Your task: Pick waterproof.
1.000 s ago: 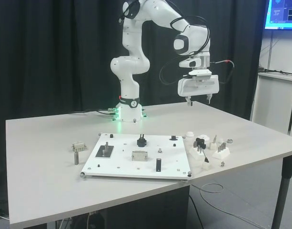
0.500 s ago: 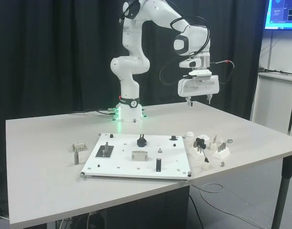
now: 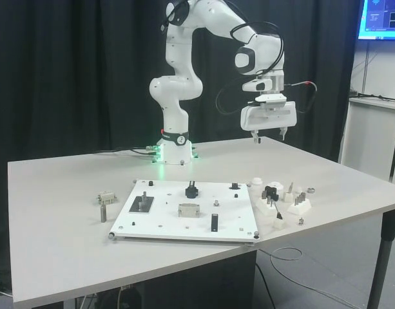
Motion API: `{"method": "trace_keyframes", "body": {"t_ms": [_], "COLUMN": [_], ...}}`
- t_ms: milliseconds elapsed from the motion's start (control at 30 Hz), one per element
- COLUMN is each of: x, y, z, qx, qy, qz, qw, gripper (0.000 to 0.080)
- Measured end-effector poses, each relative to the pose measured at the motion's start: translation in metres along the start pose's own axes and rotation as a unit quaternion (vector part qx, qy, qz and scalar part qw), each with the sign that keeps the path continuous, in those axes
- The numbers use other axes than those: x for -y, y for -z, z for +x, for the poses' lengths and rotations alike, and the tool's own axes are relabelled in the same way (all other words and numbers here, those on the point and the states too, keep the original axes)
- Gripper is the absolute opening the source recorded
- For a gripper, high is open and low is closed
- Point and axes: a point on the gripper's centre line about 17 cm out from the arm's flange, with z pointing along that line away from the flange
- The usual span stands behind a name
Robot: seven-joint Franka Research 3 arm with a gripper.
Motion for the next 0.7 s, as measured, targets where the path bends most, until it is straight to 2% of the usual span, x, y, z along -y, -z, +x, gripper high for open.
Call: {"method": "trace_keyframes", "body": {"t_ms": [367, 700], "x": [-0.002, -0.012], "y": [0.002, 0.005], "z": [0.003, 0.009], "qx": [-0.003, -0.007], "qy": [-0.003, -0.025], "qz": [0.000, -0.002], "qw": [1.0000, 0.9997], "gripper": [0.0800, 0.0800]}}
